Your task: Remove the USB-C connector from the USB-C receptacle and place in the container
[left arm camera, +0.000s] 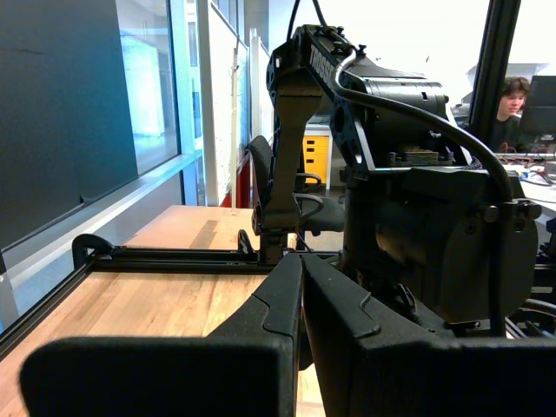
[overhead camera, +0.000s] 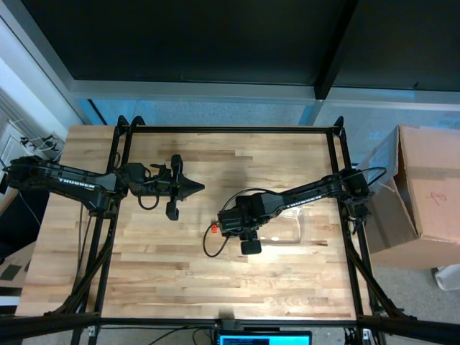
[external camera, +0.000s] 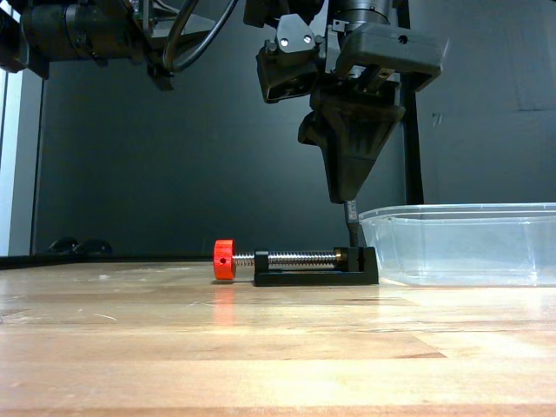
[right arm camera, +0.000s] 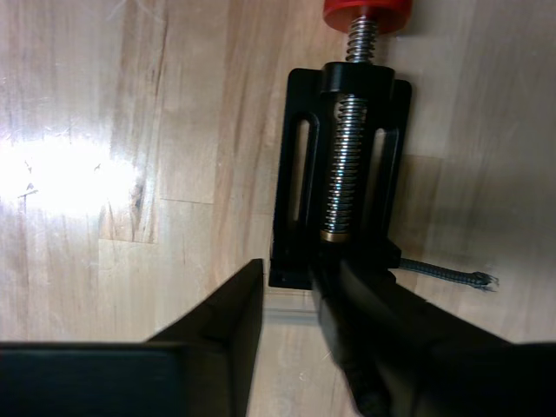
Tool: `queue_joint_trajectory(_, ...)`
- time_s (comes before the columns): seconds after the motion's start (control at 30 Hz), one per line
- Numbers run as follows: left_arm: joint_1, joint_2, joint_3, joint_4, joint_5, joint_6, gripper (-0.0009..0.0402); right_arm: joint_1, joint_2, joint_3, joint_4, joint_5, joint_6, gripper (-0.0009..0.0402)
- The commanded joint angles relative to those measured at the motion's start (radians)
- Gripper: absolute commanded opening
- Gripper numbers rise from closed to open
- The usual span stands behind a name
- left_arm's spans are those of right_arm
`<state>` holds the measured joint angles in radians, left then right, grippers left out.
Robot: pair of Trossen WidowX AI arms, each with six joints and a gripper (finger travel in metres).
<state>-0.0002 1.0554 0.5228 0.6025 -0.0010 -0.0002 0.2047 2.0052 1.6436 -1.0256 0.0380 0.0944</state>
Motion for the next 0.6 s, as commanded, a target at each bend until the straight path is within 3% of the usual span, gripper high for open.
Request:
queue_joint_trajectory(0.03,0.000,0.000,0.000,0.000,0.000,0.000,0.0000,0.003,0.000,0.000,0.003,-0.004,0.002,0.0059)
queue_joint_trajectory(0.2,0.000,0.000,0.000,0.000,0.000,0.000,0.0000,0.006,0.000,0.000,0.008,-0.004,0.002,-0.0004)
queue_joint_trajectory(0.6,0.000,0.000,0.000,0.000,0.000,0.000,0.0000,0.025,0.000,0.000,0.013,-0.004,0.005,0.0000)
